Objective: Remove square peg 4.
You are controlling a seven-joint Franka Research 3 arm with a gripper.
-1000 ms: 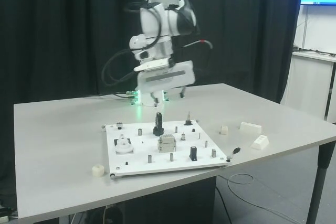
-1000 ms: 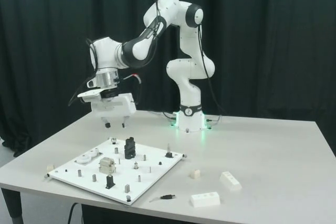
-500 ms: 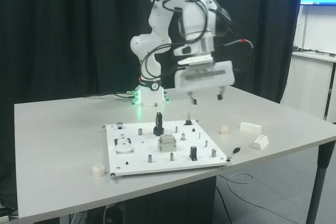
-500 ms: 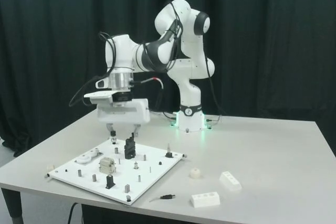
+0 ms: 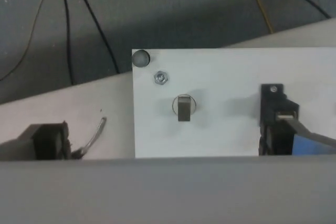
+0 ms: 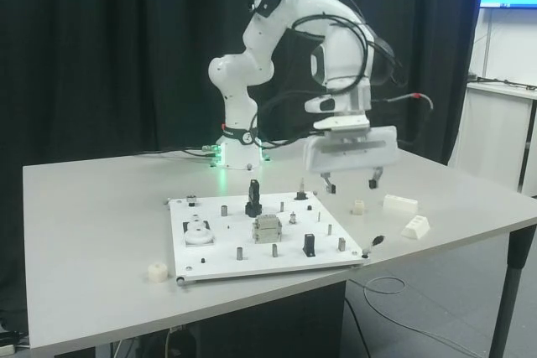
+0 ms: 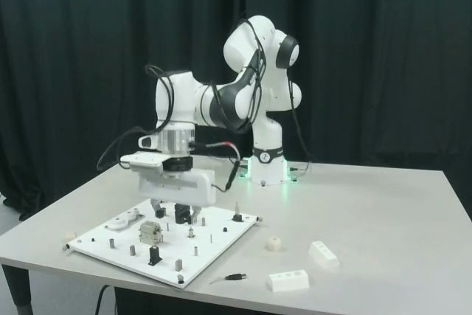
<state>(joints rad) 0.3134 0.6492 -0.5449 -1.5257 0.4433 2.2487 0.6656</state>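
Sitting on grey counter [image 6: 92, 207]: small white knob [image 6: 156, 272] at left, then white board [image 6: 214, 253] carrying pegs. Grey square peg [image 5: 184, 108] stands upright in round seat near board corner, beside hex nut [image 5: 160, 78] and black corner foot [image 5: 140, 57]. Black clip [image 6: 252, 198] upright mid-board. White arm [image 6: 285, 23] holds pincer [image 6: 349, 179] above board's right edge, fingers spread, pinching nothing. White blocks [image 6: 408, 214] lie right of board.
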